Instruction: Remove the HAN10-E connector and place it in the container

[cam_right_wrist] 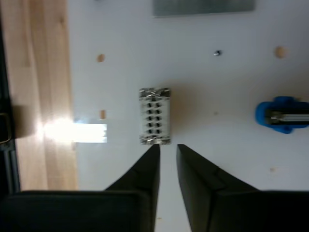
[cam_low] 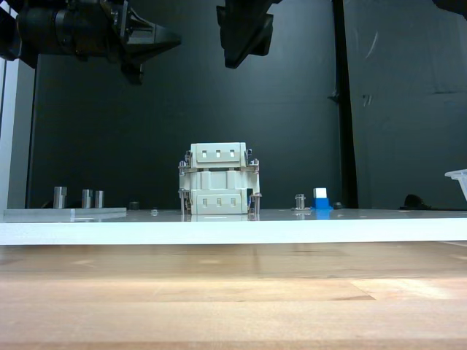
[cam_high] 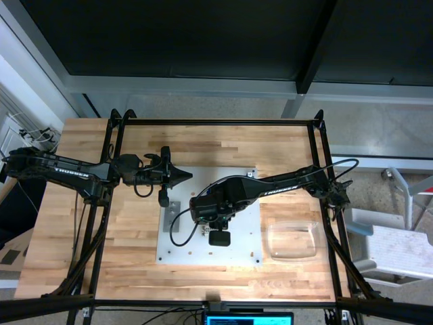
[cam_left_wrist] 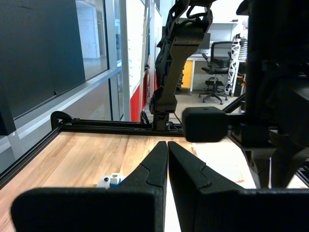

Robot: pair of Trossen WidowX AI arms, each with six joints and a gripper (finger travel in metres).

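The right gripper hung above the connector, fingers narrowly apart, probably lining up a grasp. The left gripper, fingers together, sat high at left, clear.

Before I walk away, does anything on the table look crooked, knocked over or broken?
Nothing stands out. The HAN10-E connector sits square on the board, the container lies flat to the board's right, the right gripper hovers slightly open above the connector, and the left gripper hangs shut, high at the left.
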